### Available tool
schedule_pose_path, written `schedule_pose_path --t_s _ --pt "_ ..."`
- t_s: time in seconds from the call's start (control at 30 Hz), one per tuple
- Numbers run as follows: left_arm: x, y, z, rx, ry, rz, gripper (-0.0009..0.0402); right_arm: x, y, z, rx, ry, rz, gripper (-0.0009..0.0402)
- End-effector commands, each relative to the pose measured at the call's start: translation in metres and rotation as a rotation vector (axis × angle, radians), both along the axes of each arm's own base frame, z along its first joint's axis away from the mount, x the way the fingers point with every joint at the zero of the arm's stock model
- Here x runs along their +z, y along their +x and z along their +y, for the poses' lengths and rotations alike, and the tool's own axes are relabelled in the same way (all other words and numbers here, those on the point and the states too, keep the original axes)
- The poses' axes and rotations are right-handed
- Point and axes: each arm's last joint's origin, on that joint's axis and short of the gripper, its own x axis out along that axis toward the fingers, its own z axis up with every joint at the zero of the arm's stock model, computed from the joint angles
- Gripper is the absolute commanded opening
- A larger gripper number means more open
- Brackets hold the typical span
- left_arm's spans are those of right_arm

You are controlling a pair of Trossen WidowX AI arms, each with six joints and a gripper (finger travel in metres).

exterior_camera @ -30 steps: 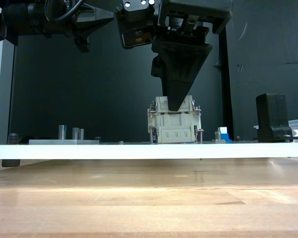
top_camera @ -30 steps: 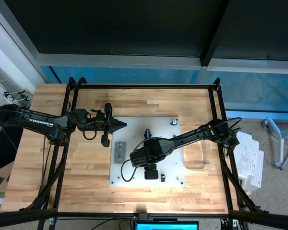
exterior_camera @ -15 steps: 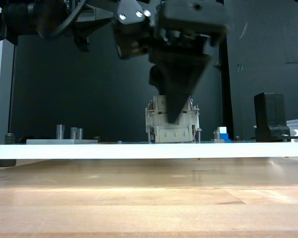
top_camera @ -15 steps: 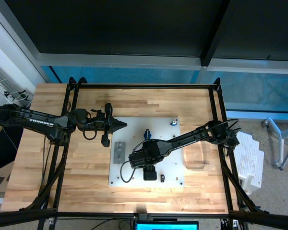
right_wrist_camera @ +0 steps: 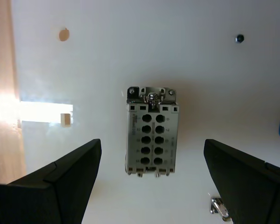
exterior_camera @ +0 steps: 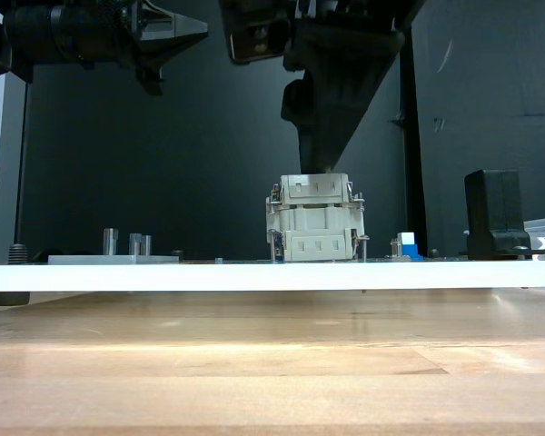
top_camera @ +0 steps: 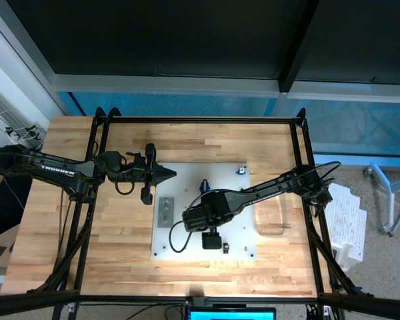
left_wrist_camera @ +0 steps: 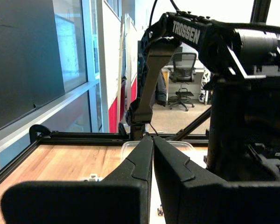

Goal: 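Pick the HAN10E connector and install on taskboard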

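The HAN10E connector (right_wrist_camera: 151,133), a pale grey-beige block with two rows of contact holes, stands upright on the white taskboard (right_wrist_camera: 214,70). In the low view the connector (exterior_camera: 315,218) sits stacked on a matching base, free of any grip. My right gripper (right_wrist_camera: 151,154) hovers straight above it, open, its black fingers (right_wrist_camera: 60,172) spread wide to either side and touching nothing. From above, the right gripper (top_camera: 212,239) hides the connector. My left gripper (top_camera: 168,173) is shut and empty, held in the air over the board's back left corner.
On the taskboard (top_camera: 180,250) are a grey metal block (top_camera: 165,212), a blue part (top_camera: 204,185) and a small black piece (top_camera: 226,249). A clear plastic tray (top_camera: 273,220) lies to the board's right. A tall black piece (exterior_camera: 495,215) stands at the board's right end.
The right gripper, which was pressed down over the connector's top, has lifted off it and now stands open above it. The connector stays seated. The left arm has not moved.
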Motion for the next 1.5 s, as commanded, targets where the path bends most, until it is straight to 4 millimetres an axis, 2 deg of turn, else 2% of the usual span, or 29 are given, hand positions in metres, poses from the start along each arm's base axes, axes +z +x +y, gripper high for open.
schedule_pose_path --t_s 0.03,0.17,0.57,1.0,1.23,1.5 --pt "0.000 0.000 0.000 0.000 0.000 0.000 0.0001 0.011 -0.004 -0.002 -0.001 0.005 -0.021 0.0311" --pt "0.000 0.000 0.000 0.000 0.000 0.000 0.0001 0.017 -0.007 -0.003 -0.002 0.009 -0.032 0.0311" --pt "0.000 0.000 0.000 0.000 0.000 0.000 0.0001 0.018 -0.008 -0.004 -0.001 0.005 -0.019 0.0311" --pt "0.000 0.000 0.000 0.000 0.000 0.000 0.0001 0.053 -0.024 -0.020 -0.019 0.020 -0.079 0.0300" --pt "0.000 0.000 0.000 0.000 0.000 0.000 0.0001 0.072 -0.034 -0.037 -0.043 0.027 -0.129 0.0227" --pt "0.000 0.000 0.000 0.000 0.000 0.000 0.0001 0.088 -0.052 -0.063 -0.059 0.025 -0.201 0.0085"
